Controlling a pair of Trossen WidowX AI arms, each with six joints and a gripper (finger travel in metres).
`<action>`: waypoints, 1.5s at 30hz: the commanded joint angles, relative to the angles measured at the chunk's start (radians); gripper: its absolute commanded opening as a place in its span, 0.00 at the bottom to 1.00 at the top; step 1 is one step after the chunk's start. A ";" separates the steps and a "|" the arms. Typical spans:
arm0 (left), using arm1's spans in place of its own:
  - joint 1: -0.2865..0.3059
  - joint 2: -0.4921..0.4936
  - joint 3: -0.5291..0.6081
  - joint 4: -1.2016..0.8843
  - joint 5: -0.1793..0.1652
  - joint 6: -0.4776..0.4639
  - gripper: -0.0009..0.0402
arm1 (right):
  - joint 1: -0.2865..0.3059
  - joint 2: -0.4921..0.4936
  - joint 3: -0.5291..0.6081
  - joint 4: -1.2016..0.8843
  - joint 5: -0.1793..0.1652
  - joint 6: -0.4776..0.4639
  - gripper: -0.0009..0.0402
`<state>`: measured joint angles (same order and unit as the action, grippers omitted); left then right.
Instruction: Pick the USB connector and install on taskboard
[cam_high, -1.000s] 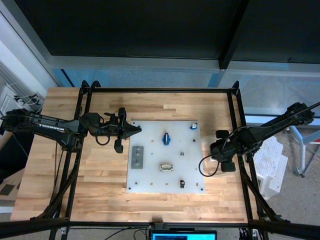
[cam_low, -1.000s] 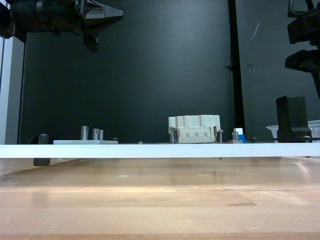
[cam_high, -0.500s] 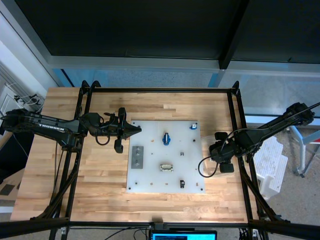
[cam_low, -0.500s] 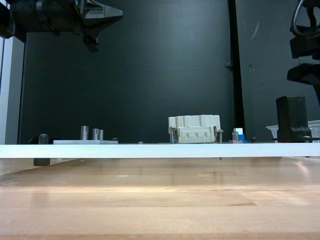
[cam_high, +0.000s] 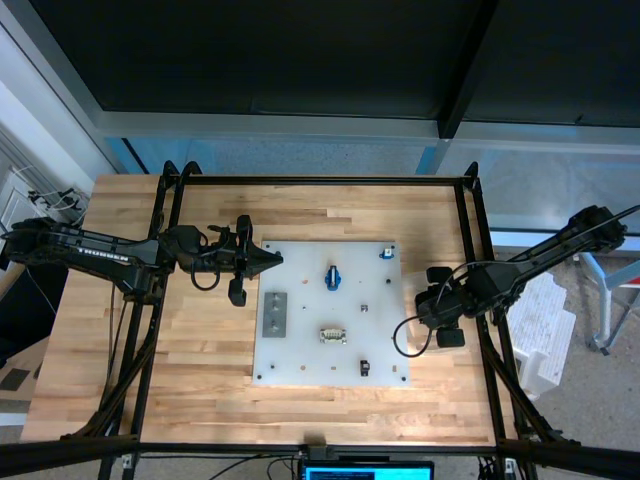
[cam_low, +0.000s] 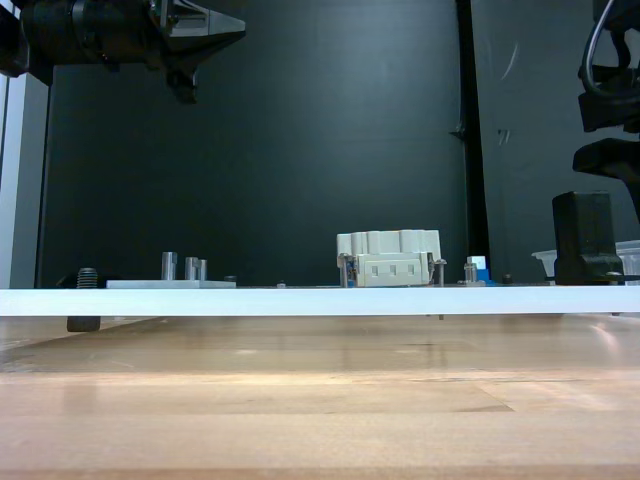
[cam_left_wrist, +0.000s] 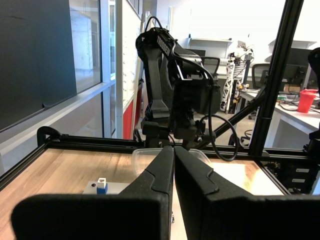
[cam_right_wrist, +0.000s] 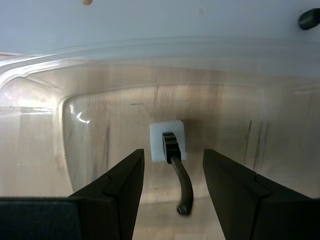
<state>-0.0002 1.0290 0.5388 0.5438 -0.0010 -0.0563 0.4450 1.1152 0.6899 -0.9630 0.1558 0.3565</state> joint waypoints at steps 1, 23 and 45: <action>0.000 0.000 0.000 0.000 0.000 0.000 0.02 | -0.001 0.021 0.000 0.008 0.000 -0.006 0.42; 0.000 0.000 0.000 0.000 0.000 0.000 0.02 | -0.021 0.071 -0.009 0.028 -0.017 -0.051 0.40; 0.000 0.000 0.000 0.000 0.000 0.000 0.02 | -0.022 0.103 -0.011 0.032 -0.018 -0.059 0.23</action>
<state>-0.0002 1.0290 0.5388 0.5438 -0.0013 -0.0566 0.4229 1.2194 0.6796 -0.9306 0.1375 0.2974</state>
